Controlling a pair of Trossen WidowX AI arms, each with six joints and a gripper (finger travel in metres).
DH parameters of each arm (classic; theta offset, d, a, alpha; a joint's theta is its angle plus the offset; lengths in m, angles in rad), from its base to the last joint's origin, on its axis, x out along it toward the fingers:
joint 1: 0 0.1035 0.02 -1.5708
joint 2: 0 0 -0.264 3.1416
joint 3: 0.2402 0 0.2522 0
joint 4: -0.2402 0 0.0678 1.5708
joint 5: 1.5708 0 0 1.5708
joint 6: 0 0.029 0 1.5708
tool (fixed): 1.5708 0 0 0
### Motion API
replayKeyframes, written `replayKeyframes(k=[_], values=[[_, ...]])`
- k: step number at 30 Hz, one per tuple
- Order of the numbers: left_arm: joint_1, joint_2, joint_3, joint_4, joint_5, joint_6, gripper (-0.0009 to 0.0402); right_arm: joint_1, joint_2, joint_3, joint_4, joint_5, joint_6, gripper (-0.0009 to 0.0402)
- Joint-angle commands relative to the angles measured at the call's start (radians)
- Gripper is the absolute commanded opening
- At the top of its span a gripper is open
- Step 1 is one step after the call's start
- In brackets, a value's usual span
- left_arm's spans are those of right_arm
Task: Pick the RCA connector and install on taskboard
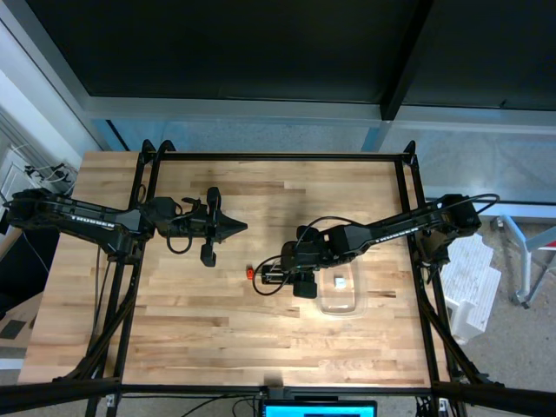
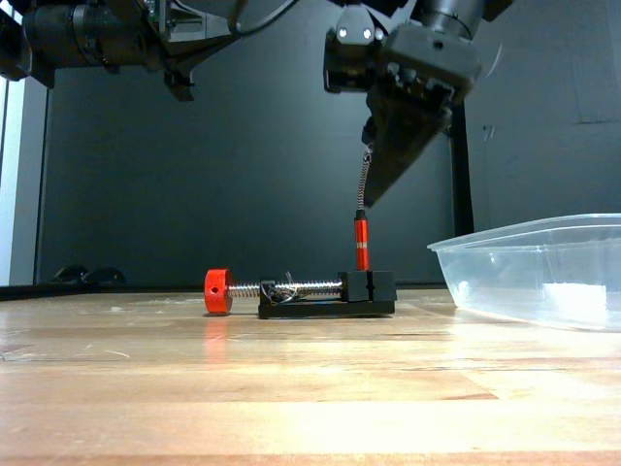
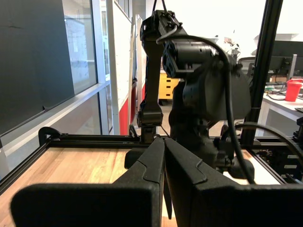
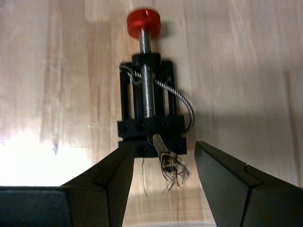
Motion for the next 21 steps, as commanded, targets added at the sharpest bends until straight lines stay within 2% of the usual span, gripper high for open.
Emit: replayKeyframes(k=[1,10,16,21], values=[[0.0,0.0,0.0,0.0,0.0,0.0,0.0,0.002,-0.012,0.005,-0.008,0.0,0.0,0.0185],[0.0,0.0,0.0,0.0,0.0,0.0,0.0,0.005,-0.044,0.0,-0.034,-0.008,-0.005,0.0185],[0.0,0.0,0.0,0.0,0.0,0.0,0.0,0.004,-0.161,-0.079,0.023,-0.008,-0.026,0.0175],[0.0,0.0,0.0,0.0,0.0,0.0,0.0,0.003,-0.29,-0.181,0.184,-0.008,-0.039,0.016]])
